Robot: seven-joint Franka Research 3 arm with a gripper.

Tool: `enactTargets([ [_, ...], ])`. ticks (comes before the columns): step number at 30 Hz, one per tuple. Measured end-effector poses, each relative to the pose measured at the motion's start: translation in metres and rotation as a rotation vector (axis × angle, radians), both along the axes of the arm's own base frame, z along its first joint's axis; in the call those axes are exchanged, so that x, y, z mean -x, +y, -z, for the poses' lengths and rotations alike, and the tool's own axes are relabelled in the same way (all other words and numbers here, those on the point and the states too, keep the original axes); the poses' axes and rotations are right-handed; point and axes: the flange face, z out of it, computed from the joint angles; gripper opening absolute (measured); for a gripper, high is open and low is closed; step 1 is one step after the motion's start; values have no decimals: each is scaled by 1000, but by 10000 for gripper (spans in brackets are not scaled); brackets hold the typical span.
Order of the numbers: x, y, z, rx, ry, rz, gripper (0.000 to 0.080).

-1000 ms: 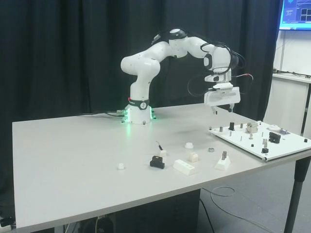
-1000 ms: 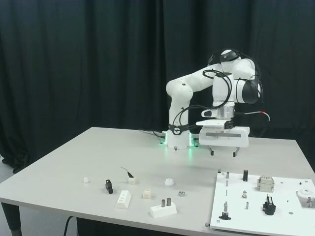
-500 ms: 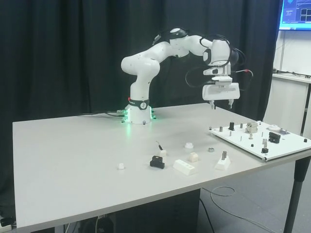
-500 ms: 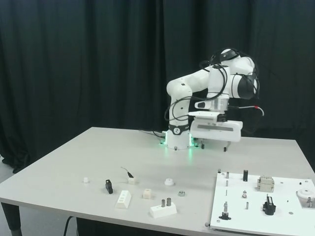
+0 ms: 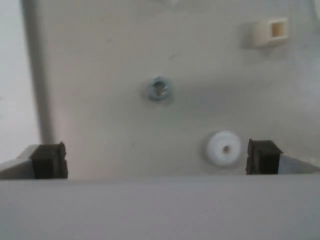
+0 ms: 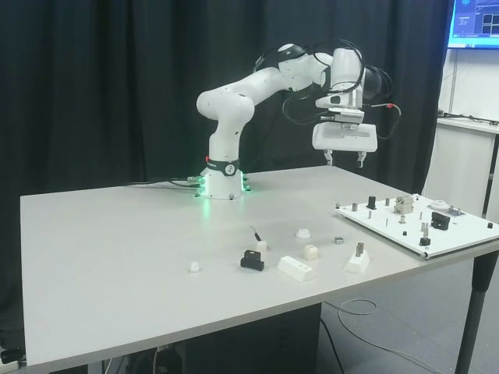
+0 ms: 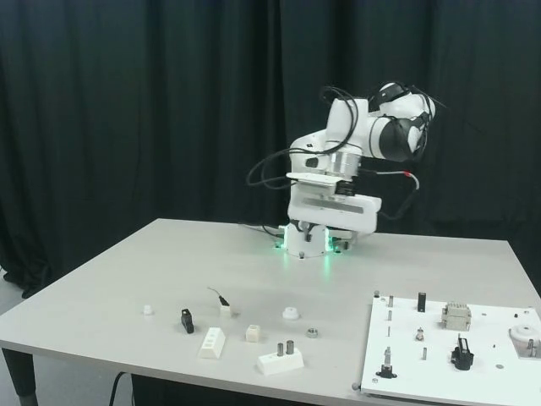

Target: Pick USB.

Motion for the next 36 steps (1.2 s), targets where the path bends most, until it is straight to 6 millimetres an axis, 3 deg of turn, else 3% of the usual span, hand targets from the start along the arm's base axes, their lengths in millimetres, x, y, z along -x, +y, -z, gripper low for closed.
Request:
enactTargets([
  [14, -32, -58, -9, 57, 164, -64, 800],
  [27, -43, -108, -9, 59, 312, -68, 800],
  [36, -48, -140, 3, 71, 370, -67, 800],
])
